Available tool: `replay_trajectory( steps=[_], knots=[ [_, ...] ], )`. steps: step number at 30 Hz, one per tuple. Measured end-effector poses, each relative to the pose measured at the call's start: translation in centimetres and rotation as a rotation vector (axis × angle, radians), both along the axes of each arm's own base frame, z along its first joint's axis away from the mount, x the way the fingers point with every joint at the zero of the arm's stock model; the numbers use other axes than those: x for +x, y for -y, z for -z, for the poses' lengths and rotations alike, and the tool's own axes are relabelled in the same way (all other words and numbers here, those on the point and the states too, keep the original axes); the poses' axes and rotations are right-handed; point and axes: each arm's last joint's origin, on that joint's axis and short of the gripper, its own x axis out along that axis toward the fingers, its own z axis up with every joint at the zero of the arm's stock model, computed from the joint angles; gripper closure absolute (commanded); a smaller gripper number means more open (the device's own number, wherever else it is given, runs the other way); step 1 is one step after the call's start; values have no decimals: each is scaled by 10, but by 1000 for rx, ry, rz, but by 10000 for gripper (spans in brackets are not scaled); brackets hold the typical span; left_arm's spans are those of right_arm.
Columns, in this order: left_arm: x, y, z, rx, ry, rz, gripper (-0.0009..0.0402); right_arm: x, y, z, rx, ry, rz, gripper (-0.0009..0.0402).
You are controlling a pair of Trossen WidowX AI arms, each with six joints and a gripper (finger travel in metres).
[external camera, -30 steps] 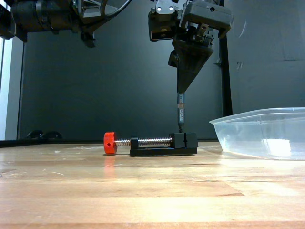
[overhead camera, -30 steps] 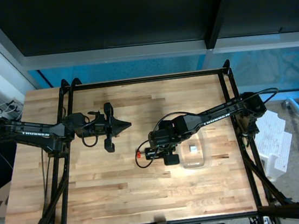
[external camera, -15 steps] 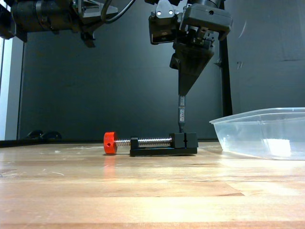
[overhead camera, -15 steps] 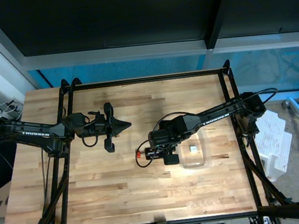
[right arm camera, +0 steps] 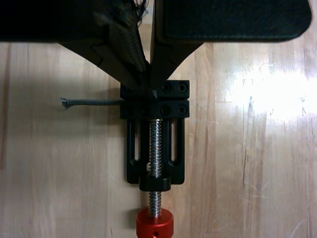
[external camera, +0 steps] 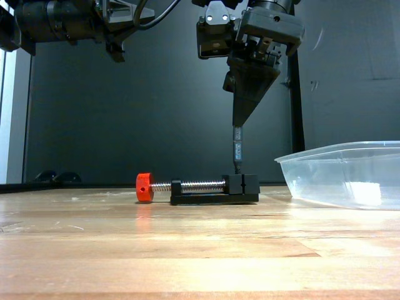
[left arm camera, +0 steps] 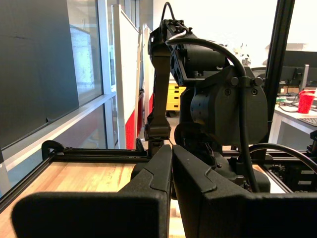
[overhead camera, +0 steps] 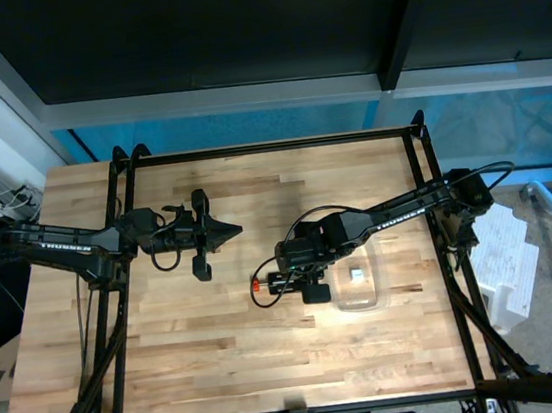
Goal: Pick the usb-c connector and install on the hub
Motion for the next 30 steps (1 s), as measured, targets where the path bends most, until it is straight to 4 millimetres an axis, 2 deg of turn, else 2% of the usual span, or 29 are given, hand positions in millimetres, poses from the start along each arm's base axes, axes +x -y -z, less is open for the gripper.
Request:
replay_trajectory(
  steps=[8, 20, 23, 30],
  knots=[
    [0, 0, 0, 0, -1, 0, 393, 3, -1, 9, 4, -17, -2, 393],
    [0, 0, 0, 0, -1, 0, 393, -1, 0, 2, 5, -4, -4, 391],
    [0, 0, 0, 0, 0, 0, 393, -2, 0, 1, 5, 0, -6, 377],
    [0, 0, 0, 0, 0, 0, 393, -4, 1, 0, 4, -6, -9, 316]
  ],
)
